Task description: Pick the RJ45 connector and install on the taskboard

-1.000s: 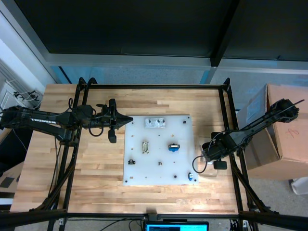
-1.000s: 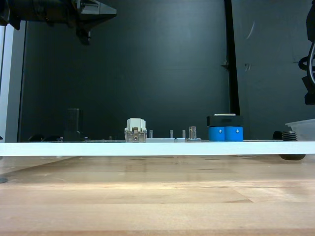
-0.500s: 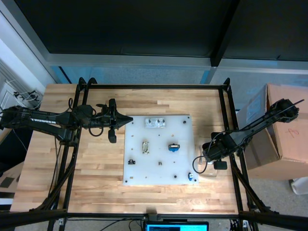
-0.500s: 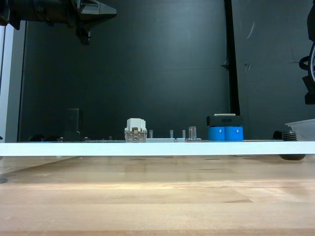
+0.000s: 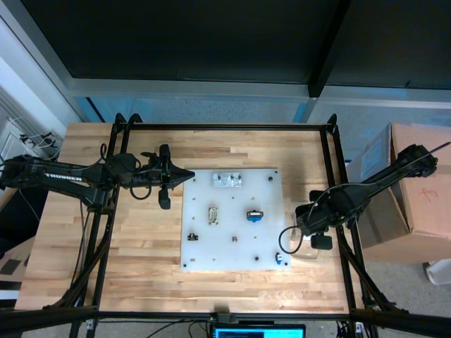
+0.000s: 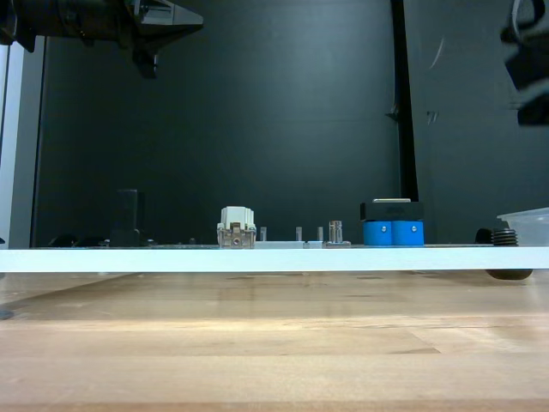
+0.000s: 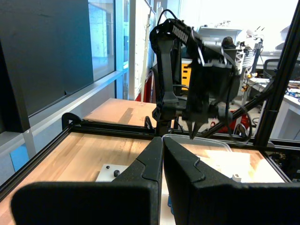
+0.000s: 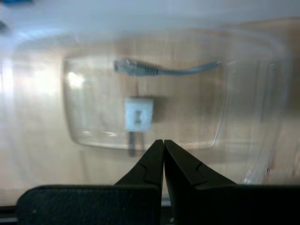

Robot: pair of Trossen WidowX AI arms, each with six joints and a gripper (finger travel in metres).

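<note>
— Checking the right wrist view first: clear tray [image 8: 187,108] on the bench, RJ45 connector [image 8: 133,68] lying free inside on its short grey cable, clear of any seat. Anything else in there?

— Noted one small white block [image 8: 138,114], apart from the connector. Right end effector [image 8: 163,141] poised above the tray, fingers pressed together, pinching nothing.

— Confirmed from the high view?

— Position only: just beside the right edge of the taskboard [image 5: 204,250]. Cannot tell the tray contents from there.

— And the left side?

— Left end effector [image 7: 162,139] likewise pressed together and empty, per the left wrist view. Placed by the high view at the taskboard's far left corner. Seen in the low view raised well above the bench [image 6: 274,343]. Seen side-on in the low view: blue block [image 6: 392,232] and pale connector housing [image 6: 236,230] standing on the board.
</note>
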